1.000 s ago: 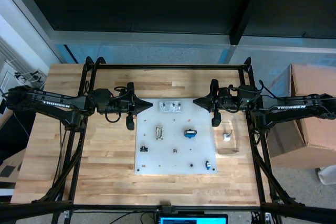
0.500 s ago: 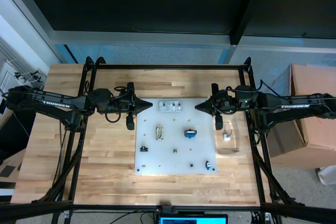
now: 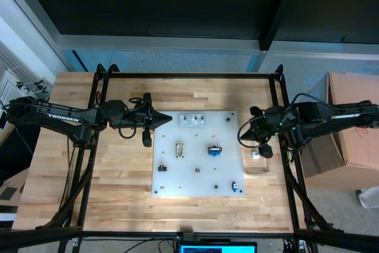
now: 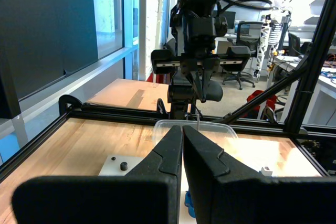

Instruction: Pick the RJ45 connector and install on the taskboard

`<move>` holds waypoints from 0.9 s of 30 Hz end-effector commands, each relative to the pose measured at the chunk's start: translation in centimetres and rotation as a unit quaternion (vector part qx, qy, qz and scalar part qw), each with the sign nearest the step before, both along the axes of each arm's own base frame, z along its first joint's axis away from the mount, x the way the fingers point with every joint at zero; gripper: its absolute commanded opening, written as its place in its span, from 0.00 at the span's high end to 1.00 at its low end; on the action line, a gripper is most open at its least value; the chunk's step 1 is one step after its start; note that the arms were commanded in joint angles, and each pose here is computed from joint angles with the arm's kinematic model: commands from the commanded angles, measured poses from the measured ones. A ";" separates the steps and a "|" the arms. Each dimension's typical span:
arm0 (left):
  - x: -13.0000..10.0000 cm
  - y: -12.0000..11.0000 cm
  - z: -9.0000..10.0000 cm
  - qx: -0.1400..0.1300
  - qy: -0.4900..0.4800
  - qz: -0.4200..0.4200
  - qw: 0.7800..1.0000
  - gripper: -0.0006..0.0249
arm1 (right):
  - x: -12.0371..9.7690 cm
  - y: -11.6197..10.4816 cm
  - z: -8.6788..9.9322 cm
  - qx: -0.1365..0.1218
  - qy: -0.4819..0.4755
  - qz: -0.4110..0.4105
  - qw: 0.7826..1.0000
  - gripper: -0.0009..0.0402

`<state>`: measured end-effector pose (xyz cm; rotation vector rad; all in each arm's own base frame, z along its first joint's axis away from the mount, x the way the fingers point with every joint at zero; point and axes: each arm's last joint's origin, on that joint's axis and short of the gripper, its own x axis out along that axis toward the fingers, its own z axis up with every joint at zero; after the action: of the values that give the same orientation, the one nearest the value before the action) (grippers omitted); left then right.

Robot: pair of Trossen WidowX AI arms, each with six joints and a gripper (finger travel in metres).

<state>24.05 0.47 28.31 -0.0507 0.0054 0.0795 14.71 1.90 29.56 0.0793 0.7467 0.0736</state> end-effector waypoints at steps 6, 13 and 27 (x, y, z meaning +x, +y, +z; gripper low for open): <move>0.0 0.0 0.0 0.000 0.000 0.000 1.000 0.98 | -2.3 0.7 -0.1 -0.008 0.119 0.002 0.993 0.98; 0.0 0.0 0.0 0.000 0.000 0.000 1.000 0.98 | -4.2 0.9 0.5 -0.013 0.193 0.007 0.981 0.98; 0.0 0.0 0.0 0.000 0.000 0.000 1.000 0.98 | -4.9 0.8 0.6 -0.004 0.248 -0.010 0.969 0.98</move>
<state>24.05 0.47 28.31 -0.0503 0.0054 0.0795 9.68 2.69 30.20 0.1015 1.2431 0.0339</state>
